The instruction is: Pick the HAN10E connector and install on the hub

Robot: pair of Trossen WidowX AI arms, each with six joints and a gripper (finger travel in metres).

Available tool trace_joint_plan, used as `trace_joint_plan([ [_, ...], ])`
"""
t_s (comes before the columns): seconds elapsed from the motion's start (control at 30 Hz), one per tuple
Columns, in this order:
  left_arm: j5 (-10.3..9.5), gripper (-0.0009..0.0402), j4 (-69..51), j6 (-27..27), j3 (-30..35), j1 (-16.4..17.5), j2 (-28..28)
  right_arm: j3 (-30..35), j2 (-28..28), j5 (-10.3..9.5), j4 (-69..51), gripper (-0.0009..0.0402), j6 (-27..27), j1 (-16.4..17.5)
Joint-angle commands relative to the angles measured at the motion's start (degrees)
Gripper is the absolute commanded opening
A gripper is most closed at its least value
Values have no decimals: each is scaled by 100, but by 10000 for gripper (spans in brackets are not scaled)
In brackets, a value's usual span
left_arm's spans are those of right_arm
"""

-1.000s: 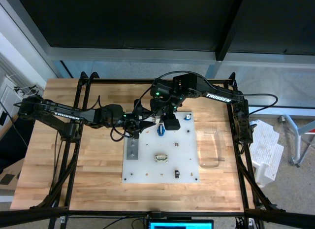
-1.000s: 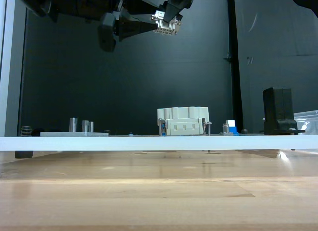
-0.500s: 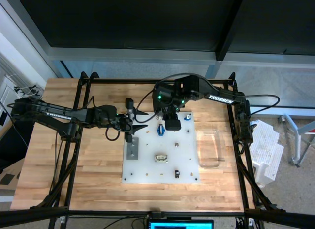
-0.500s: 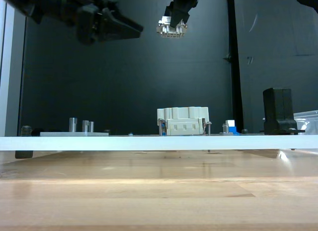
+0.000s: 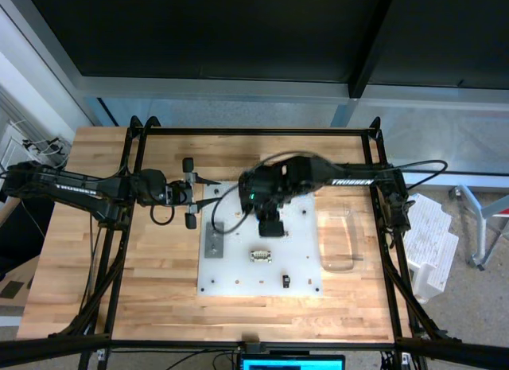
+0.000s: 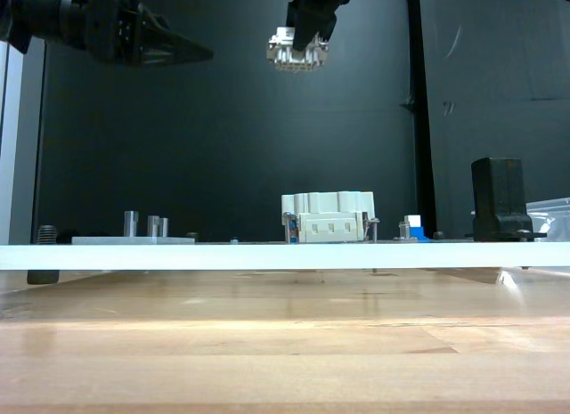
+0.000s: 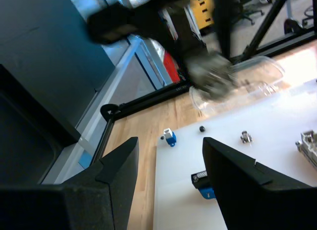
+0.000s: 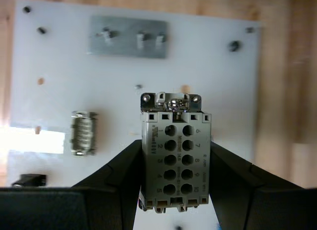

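Note:
The HAN10E connector [image 8: 171,151], beige-grey with numbered contact holes, is clamped between the black fingers [image 8: 118,178] of my right gripper [image 6: 301,33]. It hangs high above the white plate [image 5: 238,274], as the low view shows the connector [image 6: 296,52]. The hub [image 5: 260,256] is screwed to that plate, just nearer than my right gripper [image 5: 269,224] and well below it. In the low view the hub [image 6: 328,216] stands slightly right of the hanging connector. My left gripper [image 5: 213,193] hovers open at the plate's far left edge, holding nothing.
A grey metal block [image 5: 215,240] with pegs lies on the plate's left side. A small black part [image 5: 287,282] stands near the front edge. Two small blue parts [image 7: 170,137] sit at the plate's far side. A clear container [image 5: 338,239] rests right of the plate.
My left gripper has drawn back to the left, away from the connector. My right gripper has carried the connector nearer, toward the spot above the hub.

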Motion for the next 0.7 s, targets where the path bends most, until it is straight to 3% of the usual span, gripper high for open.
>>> trace_joint_plan([
  [0.03,-9,163,2,2,-2,2,-68,-343,2,133,284,64,153,203],
  [0.47,-2,131,4,-122,-2,0,-68,-1591,0,142,1403,64,752,776],
  [0.57,-2,132,4,-120,-2,0,-68,-1744,15,289,1499,64,807,892],
  [0.7,-2,131,4,-120,-2,2,-68,-1886,15,293,1596,64,994,957],
])
